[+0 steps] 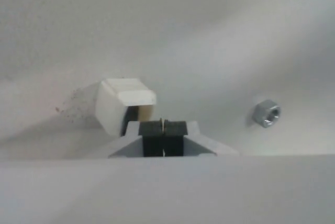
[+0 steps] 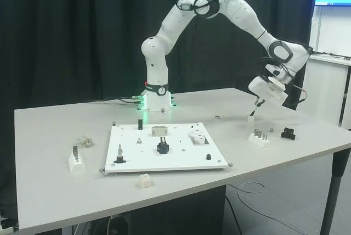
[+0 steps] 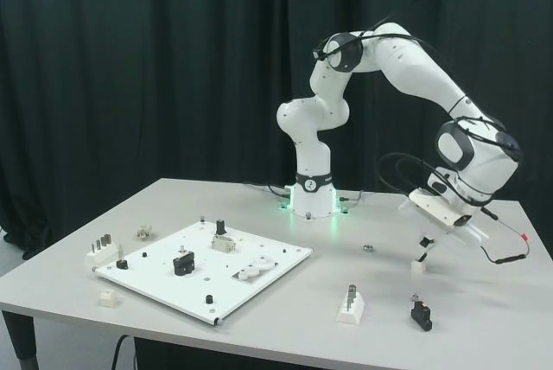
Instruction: Pick USB.
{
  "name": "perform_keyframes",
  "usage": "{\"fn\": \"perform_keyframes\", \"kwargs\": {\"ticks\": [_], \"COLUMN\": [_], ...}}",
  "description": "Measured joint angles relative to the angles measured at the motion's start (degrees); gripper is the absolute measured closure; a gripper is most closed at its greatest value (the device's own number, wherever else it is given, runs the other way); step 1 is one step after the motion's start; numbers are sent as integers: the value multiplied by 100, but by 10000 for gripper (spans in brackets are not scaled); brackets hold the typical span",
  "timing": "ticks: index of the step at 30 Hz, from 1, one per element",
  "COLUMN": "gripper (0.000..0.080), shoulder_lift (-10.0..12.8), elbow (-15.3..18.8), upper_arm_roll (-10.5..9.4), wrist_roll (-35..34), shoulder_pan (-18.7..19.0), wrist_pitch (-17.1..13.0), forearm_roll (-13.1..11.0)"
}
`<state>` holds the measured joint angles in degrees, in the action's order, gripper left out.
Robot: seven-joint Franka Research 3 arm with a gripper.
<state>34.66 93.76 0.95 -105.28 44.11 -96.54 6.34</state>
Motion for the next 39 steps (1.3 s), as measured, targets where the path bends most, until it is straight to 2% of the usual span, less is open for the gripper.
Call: {"fn": "perform_keyframes", "kwargs": {"ticks": [11, 17, 18, 23, 24, 28, 29, 39], "gripper": [801, 801, 426, 426, 119, 119, 24, 8], "shoulder_lift": [-181, -249, -257, -291, -295, -297, -297, -242], "elbow": [-231, -277, -281, -294, -294, -294, -294, -256], "upper_arm_roll": [52, 43, 40, 25, 24, 23, 23, 22], "wrist_roll": [119, 119, 119, 119, 119, 119, 119, 83], "shoulder_pan": [-6, 1, 2, 13, 18, 51, 62, 209], "wrist_pitch": [368, 434, 444, 473, 473, 473, 473, 364], "forearm_roll": [-4, -26, -29, -35, -35, -47, -58, -206]}}
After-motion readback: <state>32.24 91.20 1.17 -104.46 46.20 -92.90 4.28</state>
